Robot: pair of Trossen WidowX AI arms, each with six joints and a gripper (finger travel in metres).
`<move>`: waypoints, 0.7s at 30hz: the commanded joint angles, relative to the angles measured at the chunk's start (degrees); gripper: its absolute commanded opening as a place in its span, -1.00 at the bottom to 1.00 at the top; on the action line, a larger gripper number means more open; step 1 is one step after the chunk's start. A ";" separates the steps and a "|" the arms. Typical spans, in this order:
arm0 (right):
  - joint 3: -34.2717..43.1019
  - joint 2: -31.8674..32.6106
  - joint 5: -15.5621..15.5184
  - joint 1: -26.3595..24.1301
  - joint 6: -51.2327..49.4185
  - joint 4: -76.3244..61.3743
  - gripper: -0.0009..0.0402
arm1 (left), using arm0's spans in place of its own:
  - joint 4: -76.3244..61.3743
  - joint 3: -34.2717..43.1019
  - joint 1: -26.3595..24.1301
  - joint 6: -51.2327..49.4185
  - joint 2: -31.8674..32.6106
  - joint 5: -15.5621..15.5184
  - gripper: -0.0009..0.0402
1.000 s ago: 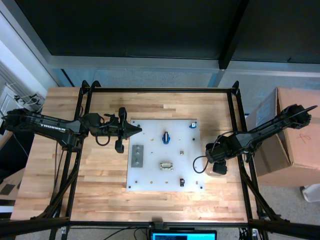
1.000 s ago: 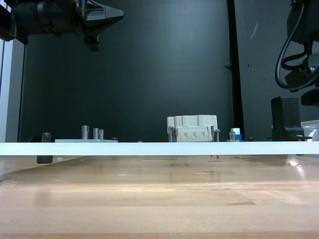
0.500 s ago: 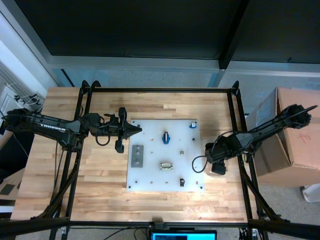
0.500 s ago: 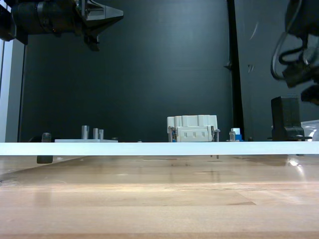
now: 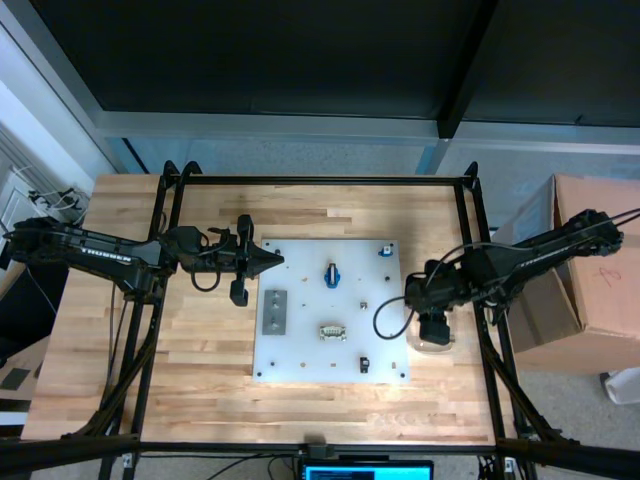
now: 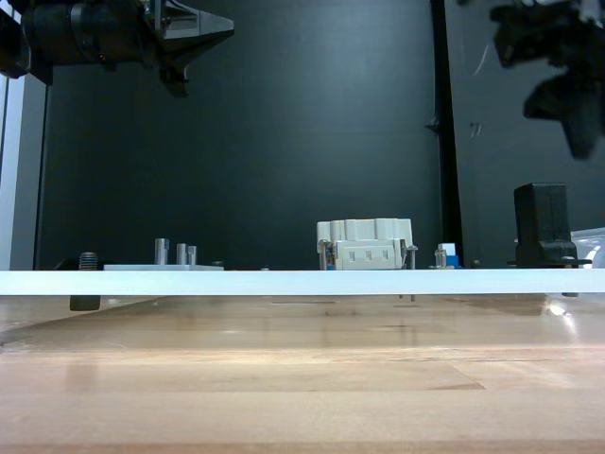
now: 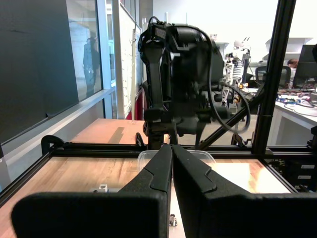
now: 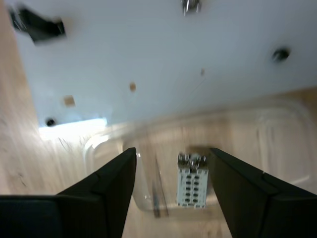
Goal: Remove the HAN10E connector from the taskboard and place in the container
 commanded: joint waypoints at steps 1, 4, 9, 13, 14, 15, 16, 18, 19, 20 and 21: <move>2.60 0.02 0.09 -2.19 -2.62 0.13 -0.15 | 0.00 0.00 0.00 0.00 0.02 0.02 -0.96; 3.54 0.02 0.09 -4.63 -5.44 2.84 -0.30 | 0.00 0.00 0.02 0.00 0.02 0.02 -0.96; 3.45 -0.31 0.00 -8.15 -13.18 12.61 -0.62 | 0.00 0.00 0.00 0.00 0.00 0.02 -0.96; 2.71 -0.31 -0.04 -11.41 -19.12 21.38 -0.92 | 0.00 0.00 0.00 0.00 0.00 0.02 -0.96; 2.45 -0.31 -0.07 -12.46 -20.39 23.41 -0.98 | 0.00 0.00 0.02 0.00 0.00 0.02 -0.96; 2.23 -0.31 -0.09 -13.49 -21.35 25.22 -0.95 | 0.00 0.00 0.02 0.00 0.02 0.02 -0.96; 2.03 -0.31 -0.09 -14.43 -22.27 27.10 -0.92 | 0.00 0.00 0.00 0.00 0.02 0.02 -0.96; 1.44 -0.28 -0.55 -16.17 -23.93 31.26 -0.92 | 0.00 0.00 0.00 0.00 0.02 0.02 -0.96; 1.07 -0.28 -0.98 -16.85 -24.87 33.53 -0.93 | 0.00 0.00 0.02 0.00 0.02 0.02 -0.96; 0.63 -0.28 -1.81 -17.46 -25.81 36.11 -0.96 | 0.00 0.00 0.00 0.00 0.02 0.02 -0.96; 0.09 -0.28 -2.82 -17.92 -26.60 38.88 -0.97 | 0.00 0.00 0.00 0.00 0.02 0.02 -0.96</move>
